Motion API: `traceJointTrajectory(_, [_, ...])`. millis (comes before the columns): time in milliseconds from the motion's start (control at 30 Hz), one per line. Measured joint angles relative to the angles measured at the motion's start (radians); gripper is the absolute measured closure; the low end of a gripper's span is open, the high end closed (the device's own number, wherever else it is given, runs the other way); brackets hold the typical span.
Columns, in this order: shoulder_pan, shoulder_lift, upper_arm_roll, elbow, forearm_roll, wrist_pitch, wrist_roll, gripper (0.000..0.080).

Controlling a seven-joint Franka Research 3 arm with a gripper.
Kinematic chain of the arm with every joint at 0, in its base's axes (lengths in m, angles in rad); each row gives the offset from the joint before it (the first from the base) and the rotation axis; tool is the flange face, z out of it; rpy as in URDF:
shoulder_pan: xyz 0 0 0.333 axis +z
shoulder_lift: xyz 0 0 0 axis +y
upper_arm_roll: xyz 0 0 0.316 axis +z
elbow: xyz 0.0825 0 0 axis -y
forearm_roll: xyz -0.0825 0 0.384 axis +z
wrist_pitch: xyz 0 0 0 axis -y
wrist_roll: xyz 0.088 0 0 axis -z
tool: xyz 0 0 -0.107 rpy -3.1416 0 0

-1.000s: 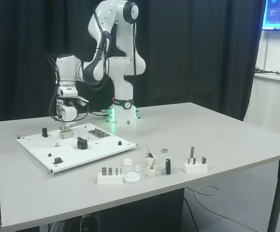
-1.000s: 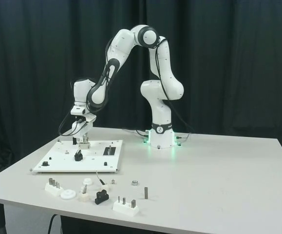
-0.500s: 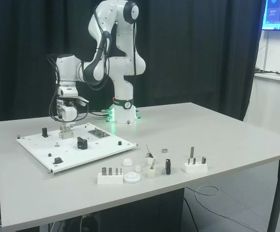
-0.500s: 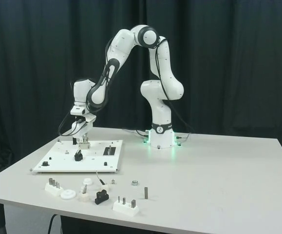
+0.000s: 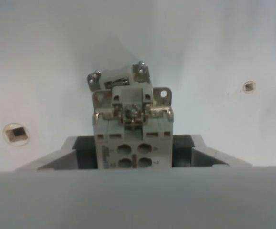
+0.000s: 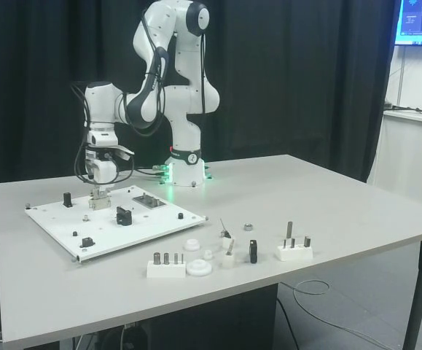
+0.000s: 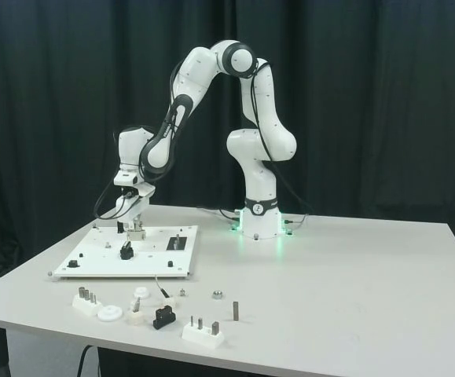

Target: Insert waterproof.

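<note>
Wrist view: grey connector (image 5: 132,128) is gripped in the closed hand (image 5: 133,155) over its socket on the white board (image 6: 112,216); it should be kept square and pressed straight down.

No readable text, label, brand, number or sign anywhere.

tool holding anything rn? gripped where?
Yes: the tool holds the grey waterproof connector by its two opposite side walls, at the end nearest the wrist, over the white board.
</note>
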Motion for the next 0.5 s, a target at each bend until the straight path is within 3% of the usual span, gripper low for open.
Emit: traceJointTrajectory(500, [0.000, -0.003, -0.006, 0.000, -0.015, -0.012, -0.016, 0.0488])
